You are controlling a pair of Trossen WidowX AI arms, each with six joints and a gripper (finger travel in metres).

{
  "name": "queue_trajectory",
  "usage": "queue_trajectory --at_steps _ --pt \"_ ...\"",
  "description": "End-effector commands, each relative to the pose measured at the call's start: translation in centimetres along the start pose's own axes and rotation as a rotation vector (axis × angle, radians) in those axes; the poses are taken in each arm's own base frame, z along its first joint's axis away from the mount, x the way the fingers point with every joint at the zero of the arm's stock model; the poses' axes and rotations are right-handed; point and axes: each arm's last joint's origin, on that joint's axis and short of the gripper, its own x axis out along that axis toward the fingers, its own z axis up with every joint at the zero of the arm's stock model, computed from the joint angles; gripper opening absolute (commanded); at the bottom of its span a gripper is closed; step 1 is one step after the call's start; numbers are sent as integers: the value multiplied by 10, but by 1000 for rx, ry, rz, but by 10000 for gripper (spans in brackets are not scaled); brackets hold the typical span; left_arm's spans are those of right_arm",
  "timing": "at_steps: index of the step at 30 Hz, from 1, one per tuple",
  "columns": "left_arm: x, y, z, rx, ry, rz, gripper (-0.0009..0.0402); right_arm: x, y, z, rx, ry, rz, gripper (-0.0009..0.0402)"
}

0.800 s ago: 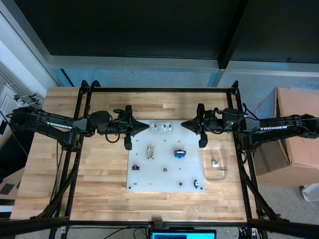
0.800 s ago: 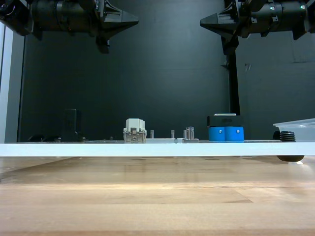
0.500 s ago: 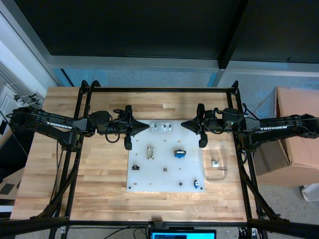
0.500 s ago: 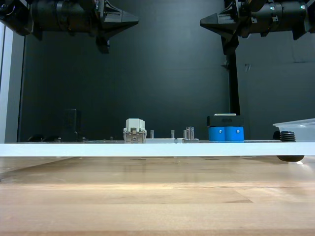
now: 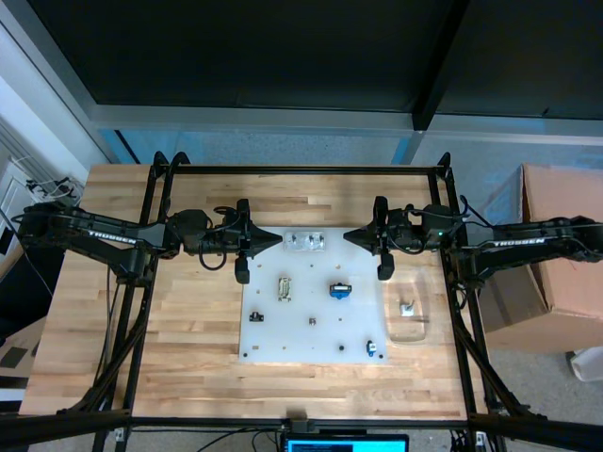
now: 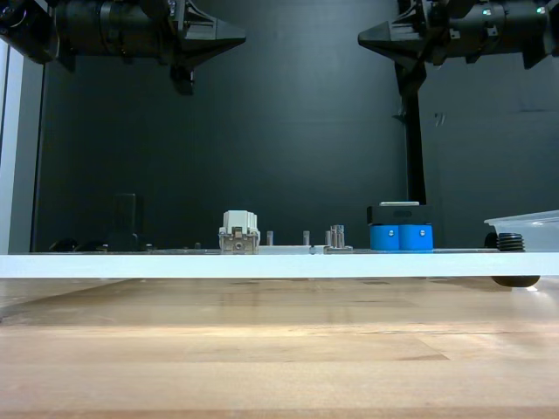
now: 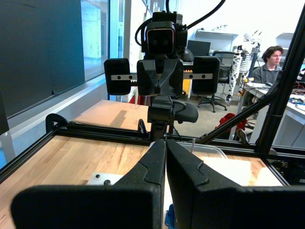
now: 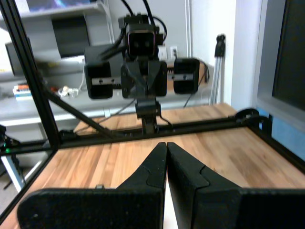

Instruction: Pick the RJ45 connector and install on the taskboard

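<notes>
**Level, closed, face to face**

Our left arm [image 5: 94,235] reaches inward, held high and level. Our left gripper [image 5: 279,239] has its fingers pressed together, holding nothing. Our right arm [image 5: 528,237] mirrors that pose, and our right gripper [image 5: 346,235] is likewise closed and empty. The two tips point at each other, apart.

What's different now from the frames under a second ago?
The right gripper has drawn back slightly toward its own side and risen a touch, jaws shut. The left gripper stayed high above the taskboard, jaws shut; the RJ45 connector still lies free in the clear tray.
</notes>
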Motion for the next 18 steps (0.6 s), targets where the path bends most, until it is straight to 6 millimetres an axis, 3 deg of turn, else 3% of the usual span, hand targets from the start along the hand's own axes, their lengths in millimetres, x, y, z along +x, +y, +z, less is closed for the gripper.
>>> queue_trajectory --at_steps 1,18 --pt "0 0 0 0 0 0 0 -6 2 8 0 82 -11 0" --pt "0 0 0 0 2 0 0 -51 40 31 -13 740 83 0"
